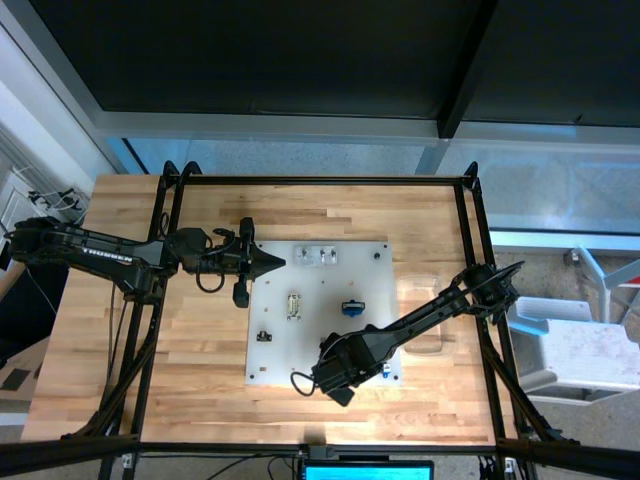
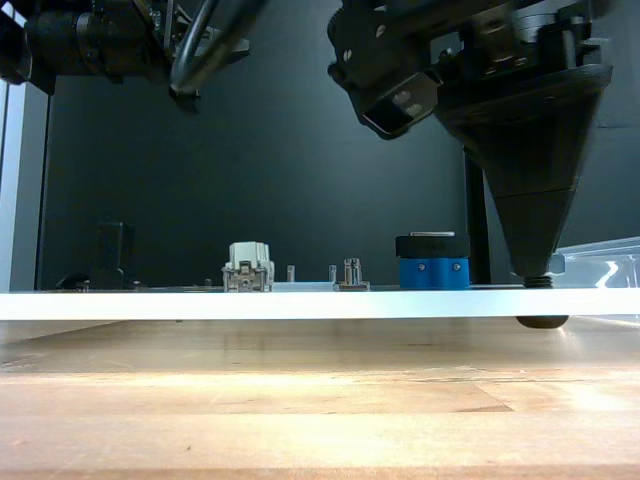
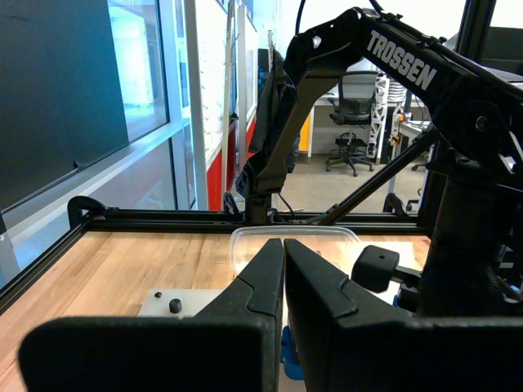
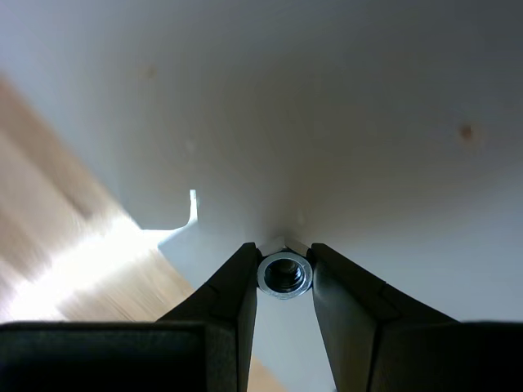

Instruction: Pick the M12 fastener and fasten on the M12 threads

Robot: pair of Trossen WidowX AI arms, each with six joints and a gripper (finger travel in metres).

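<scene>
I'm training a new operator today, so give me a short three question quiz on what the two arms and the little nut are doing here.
1. True or false: the right gripper has its fingers shut on the silver nut.
2. In the low view, what stands directly under the right gripper? A) the blue connector B) the black ribbed stud C) the grey connector
3. Fill in: the left gripper hovers near the white board's far left corner with its fingers ____.
Key: 1 true; 2 B; 3 shut.
</scene>
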